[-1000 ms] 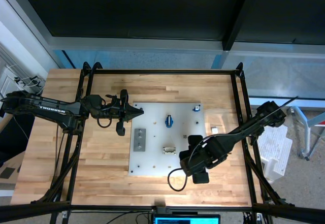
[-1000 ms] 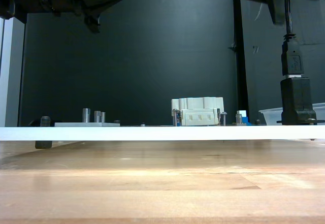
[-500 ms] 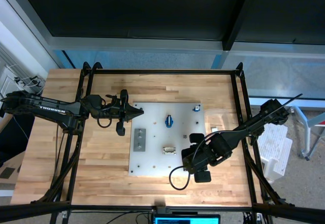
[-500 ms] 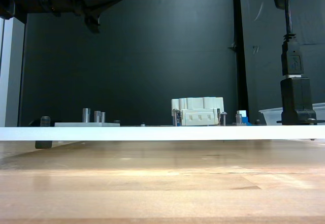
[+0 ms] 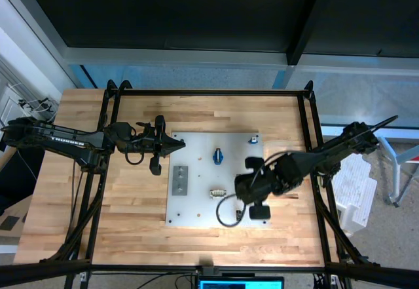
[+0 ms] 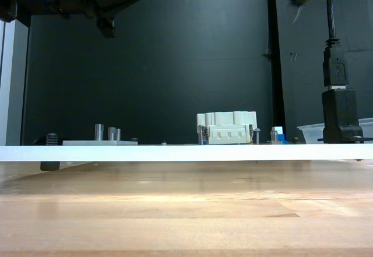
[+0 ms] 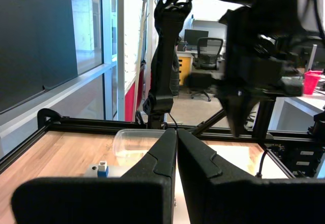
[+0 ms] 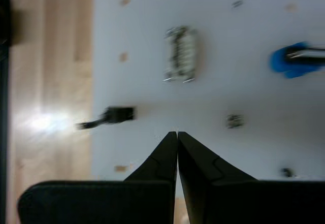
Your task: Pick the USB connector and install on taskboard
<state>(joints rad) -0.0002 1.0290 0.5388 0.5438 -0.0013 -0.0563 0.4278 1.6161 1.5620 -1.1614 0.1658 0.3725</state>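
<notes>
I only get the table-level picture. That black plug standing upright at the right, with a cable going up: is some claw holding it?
Observer: No. In the right wrist view the right gripper is shut on nothing, looking down on the USB connector and apart from it.
Visitor: So where is that claw over the table?
Observer: The high view shows it above the right part of the taskboard, pointing down.
Visitor: And the other arm?
Observer: The left gripper hangs over the board's left edge, and its own wrist view shows it shut with nothing between the fingers.
</notes>
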